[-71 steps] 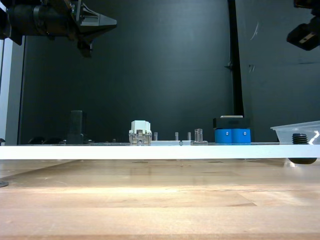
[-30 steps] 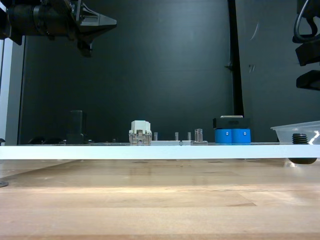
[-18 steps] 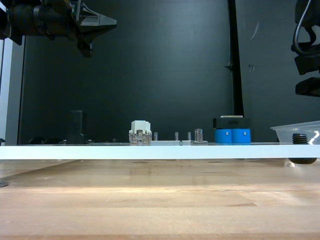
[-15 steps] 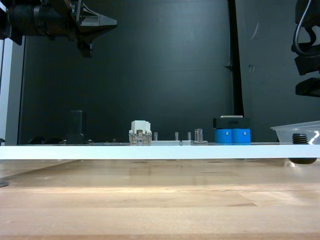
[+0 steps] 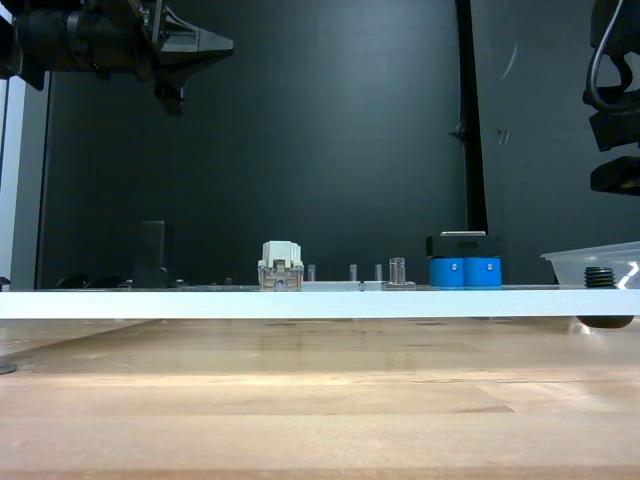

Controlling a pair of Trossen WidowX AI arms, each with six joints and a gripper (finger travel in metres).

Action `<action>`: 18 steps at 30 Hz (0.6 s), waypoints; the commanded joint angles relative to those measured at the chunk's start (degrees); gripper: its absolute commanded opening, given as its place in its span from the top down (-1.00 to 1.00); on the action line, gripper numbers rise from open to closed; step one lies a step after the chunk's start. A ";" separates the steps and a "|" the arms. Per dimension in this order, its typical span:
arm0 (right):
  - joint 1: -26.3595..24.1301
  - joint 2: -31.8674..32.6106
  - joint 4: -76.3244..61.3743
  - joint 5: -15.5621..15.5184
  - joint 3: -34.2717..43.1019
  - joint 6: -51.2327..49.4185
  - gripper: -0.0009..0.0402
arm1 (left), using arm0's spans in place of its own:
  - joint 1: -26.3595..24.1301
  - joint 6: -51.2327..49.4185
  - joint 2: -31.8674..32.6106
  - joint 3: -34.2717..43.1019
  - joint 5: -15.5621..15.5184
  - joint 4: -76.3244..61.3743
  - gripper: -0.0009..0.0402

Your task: Pick the RJ45 connector and install on the taskboard

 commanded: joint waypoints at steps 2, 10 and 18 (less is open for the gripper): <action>0.00 -0.02 0.00 -0.02 0.02 0.20 0.97 | 0.00 0.00 0.02 0.00 0.02 0.02 0.96; 0.00 -0.02 -0.50 -0.02 0.46 0.17 0.95 | 0.02 0.00 0.02 0.00 0.02 0.02 0.96; 0.00 -0.15 -3.54 -0.07 3.58 0.17 0.96 | 0.00 0.00 0.02 0.00 0.02 0.02 0.96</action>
